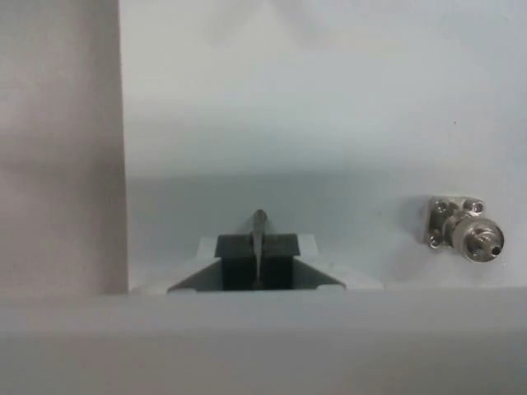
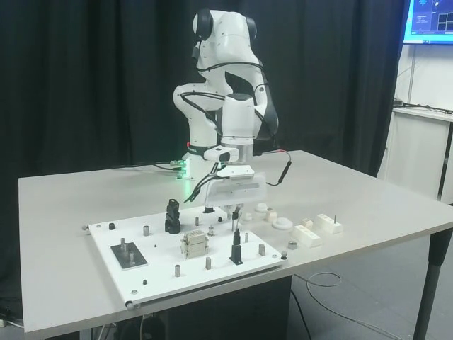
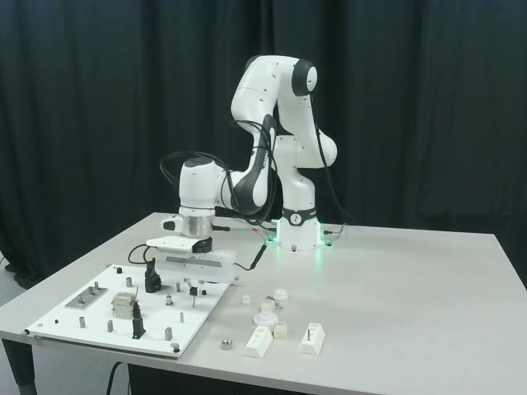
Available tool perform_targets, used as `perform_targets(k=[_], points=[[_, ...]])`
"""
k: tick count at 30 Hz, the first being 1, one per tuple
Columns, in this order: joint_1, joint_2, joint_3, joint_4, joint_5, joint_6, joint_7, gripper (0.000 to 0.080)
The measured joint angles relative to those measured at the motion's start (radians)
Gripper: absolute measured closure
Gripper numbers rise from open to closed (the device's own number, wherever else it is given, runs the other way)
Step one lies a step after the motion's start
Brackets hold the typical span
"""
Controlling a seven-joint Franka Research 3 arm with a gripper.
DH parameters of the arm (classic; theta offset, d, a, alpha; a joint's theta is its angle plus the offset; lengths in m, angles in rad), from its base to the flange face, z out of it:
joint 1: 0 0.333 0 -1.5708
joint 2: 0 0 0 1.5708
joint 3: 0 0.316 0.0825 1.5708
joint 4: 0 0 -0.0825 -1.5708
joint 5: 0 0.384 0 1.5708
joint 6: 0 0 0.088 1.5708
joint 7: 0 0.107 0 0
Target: Insert round peg 1.
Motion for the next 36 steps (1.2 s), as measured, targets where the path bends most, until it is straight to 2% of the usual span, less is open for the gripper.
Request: perform_targets(k=[11, 29, 30, 33, 34, 36], points=[[0.001, 0.003, 0.0, -0.013, 0.0, 0.029, 0.0, 0.0788], [0.002, -0.006, -0.004, -0.013, -0.008, 0.041, 0.0, 0.0788], [0.002, -0.009, -0.005, -0.013, -0.01, 0.041, 0.0, 0.0501], [0.003, -0.017, -0.01, -0.013, -0.024, 0.041, 0.0, 0.0501], [0.003, -0.02, -0.013, -0.013, -0.029, 0.041, 0.0, 0.0222], [0.004, -0.026, -0.016, -0.013, -0.041, 0.041, 0.0, 0.0222]])
